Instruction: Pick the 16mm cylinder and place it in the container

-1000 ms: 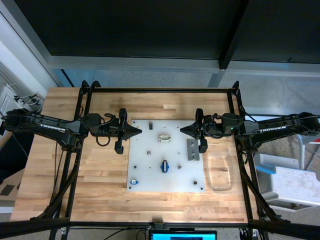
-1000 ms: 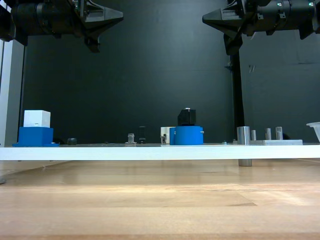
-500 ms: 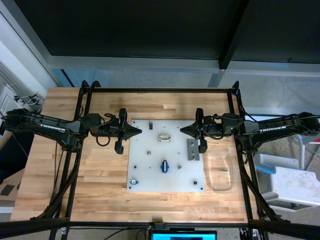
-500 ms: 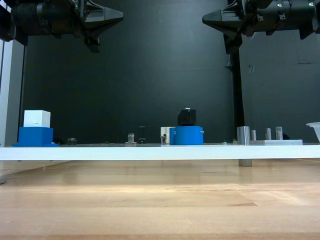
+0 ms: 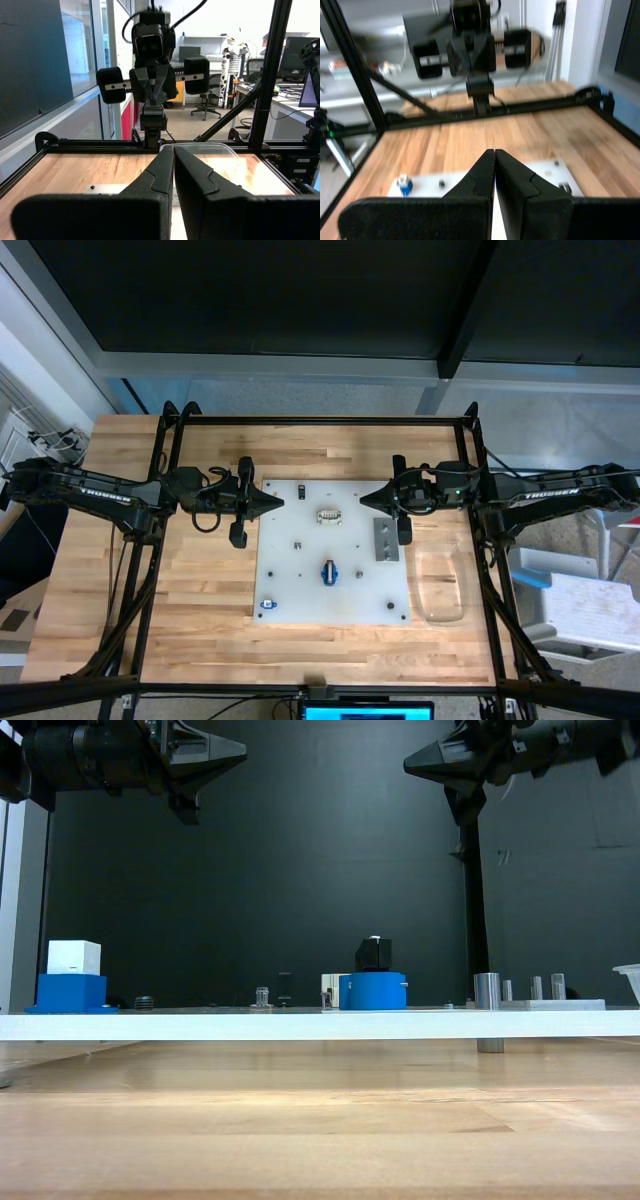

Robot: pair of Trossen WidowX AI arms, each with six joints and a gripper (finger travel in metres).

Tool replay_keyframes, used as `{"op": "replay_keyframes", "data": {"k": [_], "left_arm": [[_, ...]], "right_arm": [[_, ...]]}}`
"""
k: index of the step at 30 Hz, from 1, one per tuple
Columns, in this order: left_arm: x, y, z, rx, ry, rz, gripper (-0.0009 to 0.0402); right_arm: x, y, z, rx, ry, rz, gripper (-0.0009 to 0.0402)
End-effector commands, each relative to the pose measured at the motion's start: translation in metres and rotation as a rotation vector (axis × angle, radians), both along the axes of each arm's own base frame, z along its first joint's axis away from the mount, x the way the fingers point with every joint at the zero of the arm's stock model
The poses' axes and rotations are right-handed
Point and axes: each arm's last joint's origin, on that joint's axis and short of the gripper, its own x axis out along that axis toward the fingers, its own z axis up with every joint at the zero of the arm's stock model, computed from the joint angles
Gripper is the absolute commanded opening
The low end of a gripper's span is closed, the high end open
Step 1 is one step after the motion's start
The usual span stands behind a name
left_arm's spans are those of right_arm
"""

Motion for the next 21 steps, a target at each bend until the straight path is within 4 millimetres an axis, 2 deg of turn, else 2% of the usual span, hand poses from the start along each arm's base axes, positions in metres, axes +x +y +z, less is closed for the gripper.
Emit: {"op": "replay_keyframes", "data": {"k": [1,11,21], "left_arm": [[0.0,0.0,0.0,0.0,0.0,0.0,0.0],[0.0,0.0,0.0,0.0,0.0,0.0,0.0],[0.0,0.0,0.0,0.0,0.0,0.0,0.0]], "right_arm": [[0.001,0.0,0.013,0.004,0.122,0.003,0.0],[0.015,0.002,0.045,-0.003,0.531,0.016,0.0],[0.05,0.006,0.04,-0.002,0.946,0.013,0.0]]}}
